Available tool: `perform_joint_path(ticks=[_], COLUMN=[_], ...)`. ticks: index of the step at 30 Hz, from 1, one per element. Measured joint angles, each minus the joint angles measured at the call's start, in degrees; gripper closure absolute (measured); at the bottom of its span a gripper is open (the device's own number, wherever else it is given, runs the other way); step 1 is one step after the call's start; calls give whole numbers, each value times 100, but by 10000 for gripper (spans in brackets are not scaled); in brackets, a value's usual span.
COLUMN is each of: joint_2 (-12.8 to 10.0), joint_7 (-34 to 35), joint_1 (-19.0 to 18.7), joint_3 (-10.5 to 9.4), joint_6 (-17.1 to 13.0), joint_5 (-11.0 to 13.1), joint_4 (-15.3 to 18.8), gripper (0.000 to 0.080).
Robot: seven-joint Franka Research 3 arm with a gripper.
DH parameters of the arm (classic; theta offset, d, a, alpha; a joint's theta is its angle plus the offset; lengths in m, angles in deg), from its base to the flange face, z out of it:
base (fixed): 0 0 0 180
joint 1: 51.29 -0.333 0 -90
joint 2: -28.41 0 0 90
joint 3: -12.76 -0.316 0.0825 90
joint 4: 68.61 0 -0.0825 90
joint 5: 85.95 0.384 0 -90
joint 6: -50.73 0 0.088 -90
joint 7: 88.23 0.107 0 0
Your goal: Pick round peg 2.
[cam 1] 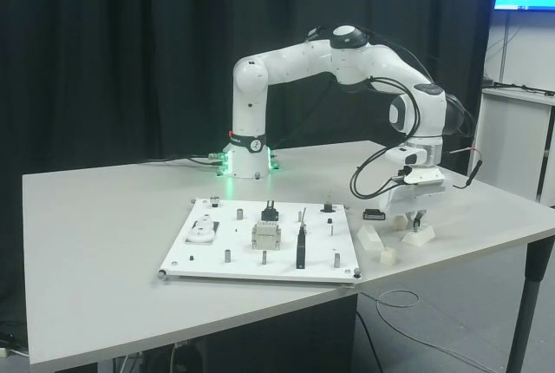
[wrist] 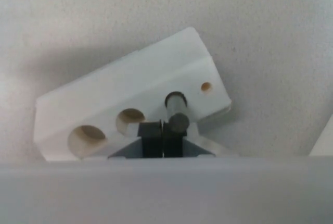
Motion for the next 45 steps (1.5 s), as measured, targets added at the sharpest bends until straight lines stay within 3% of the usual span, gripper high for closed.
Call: perform_joint_path(ticks=[24,25,26,31,32,37,38,45], joint_2=[59,65,75,116,119,121,121,128], joint_7=[97,103,110,146,150,193,223,371], joint_1=[-104,-111,-117,-146,-153,-181,-184,-192], joint_3=[185,193,199,259,280,386,407,510], joint_6=[268,275,280,351,377,461,477,541], joint_5=[-207,-214,-222,-254,-255,-255,-255,-255], joint_4=[-7,-7,-7,-7,-7,-7,-7,-7], gripper=[802,656,382,382,114,114,26,7])
